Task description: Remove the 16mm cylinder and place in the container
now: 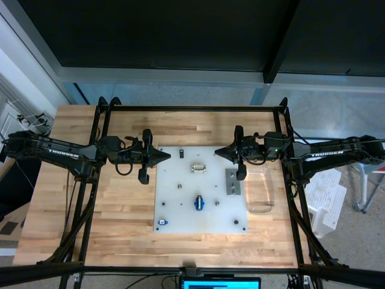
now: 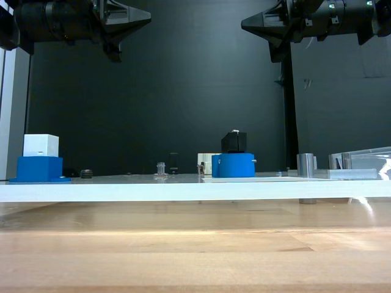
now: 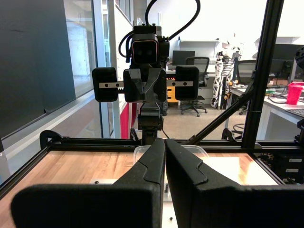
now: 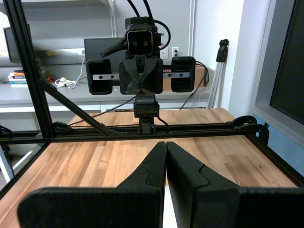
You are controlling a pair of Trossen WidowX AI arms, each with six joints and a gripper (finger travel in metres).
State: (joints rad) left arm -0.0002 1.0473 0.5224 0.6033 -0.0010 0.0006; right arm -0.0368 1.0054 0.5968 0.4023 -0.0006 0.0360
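Currently no part of the task is done. Both of my arms hang high above the white board [image 1: 180,223].

Left gripper [image 1: 167,155]: over the board's 10 o'clock corner, nose pointing inward. Its fingers [image 3: 151,164] are pressed flat together with no gap and hold nothing.

Right gripper [image 1: 218,153]: over the far edge at about 1 o'clock, facing the left one. Its fingers [image 4: 154,166] are likewise pressed together and empty.

16mm cylinder [image 2: 305,165]: upright in the board. It stands at 3 o'clock of the blue connector [image 2: 235,163] and apart from it, between the connector and the grey block [image 2: 351,174].

Container [image 1: 260,211]: on the wooden table just off the board's 3 o'clock edge, beside the grey block. Nothing shows inside it. My right arm passes above its far end.

Step in hand, as I judge it, is the approach. The right arm looks the better choice, since peg and container both lie on its side.

Next move calls for:
- parting the right fingers enough to straddle the peg
- swinging toward 6 o'clock and tipping the nose down
- descending square over the peg, clear of the block
- closing on its smooth sides
- lifting straight up so it does not bind, with a firm grip, since plain metal may slip
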